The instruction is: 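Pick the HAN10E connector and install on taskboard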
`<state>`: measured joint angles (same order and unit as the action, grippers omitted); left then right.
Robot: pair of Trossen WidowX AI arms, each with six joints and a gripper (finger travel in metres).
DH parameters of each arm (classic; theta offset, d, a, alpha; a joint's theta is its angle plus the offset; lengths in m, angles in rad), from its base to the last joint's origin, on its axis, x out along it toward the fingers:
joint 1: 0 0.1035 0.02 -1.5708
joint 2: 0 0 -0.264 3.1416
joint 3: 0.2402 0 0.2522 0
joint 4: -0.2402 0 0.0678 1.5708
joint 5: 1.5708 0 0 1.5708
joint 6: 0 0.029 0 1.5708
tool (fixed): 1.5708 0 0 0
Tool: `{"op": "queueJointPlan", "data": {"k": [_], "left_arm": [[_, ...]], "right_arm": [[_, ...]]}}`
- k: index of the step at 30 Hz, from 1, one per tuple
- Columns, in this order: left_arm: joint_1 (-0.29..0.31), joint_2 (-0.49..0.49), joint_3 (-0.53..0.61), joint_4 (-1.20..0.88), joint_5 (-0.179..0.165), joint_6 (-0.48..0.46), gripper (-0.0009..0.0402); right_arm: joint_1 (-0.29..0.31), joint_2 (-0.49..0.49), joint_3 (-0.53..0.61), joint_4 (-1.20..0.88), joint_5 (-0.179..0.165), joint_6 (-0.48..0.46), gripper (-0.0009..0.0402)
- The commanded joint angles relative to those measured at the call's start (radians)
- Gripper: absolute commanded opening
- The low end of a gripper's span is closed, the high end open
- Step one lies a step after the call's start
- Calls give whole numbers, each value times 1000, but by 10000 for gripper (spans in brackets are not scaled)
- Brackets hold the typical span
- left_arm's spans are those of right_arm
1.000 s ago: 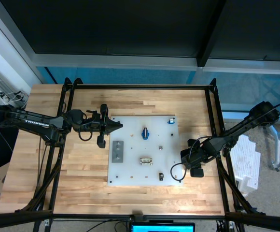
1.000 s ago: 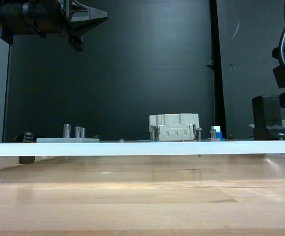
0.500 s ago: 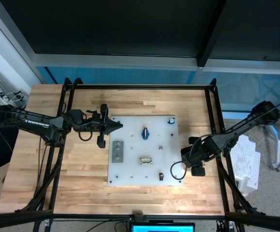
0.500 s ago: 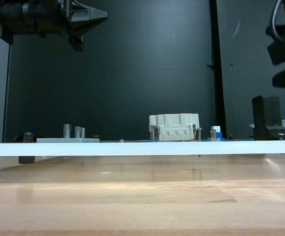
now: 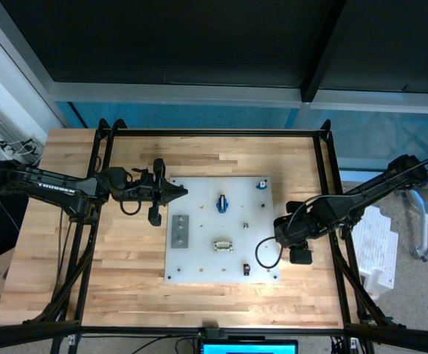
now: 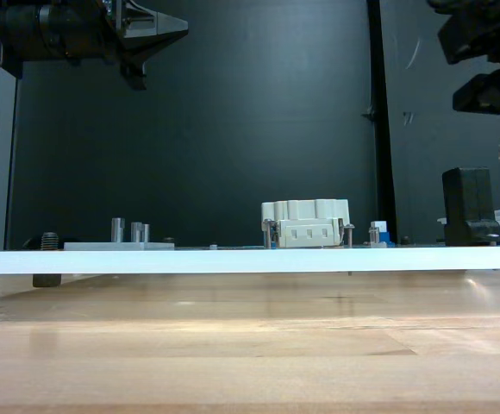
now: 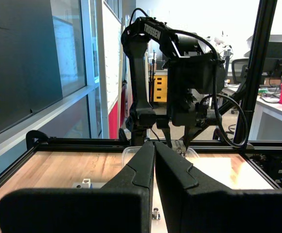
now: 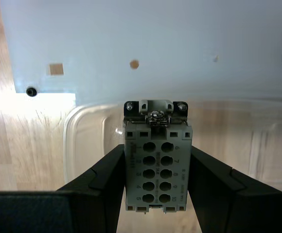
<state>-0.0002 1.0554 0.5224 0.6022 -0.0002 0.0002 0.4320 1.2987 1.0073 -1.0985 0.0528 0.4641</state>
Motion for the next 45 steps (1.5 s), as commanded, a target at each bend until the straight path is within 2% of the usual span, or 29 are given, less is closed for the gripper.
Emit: {"op": "queueJointPlan", "data": {"k": [1,9,18,21,29,45], "left_arm": [[0,0,0,0,0,0,1],[0,0,0,0,0,0,1],[0,0,0,0,0,0,1],[0,0,0,0,0,0,1],[0,0,0,0,0,0,1],[0,0,0,0,0,0,1]], "right_arm": [[-20,27,26,-16,-1,-14,28],[-58,113,105,-24,-3,-47,27],[-105,299,301,-48,-6,-116,28],[-117,367,380,-58,-29,-128,27],[-131,531,564,-75,-27,-152,28],[-153,736,812,-120,-27,-193,28]]}}
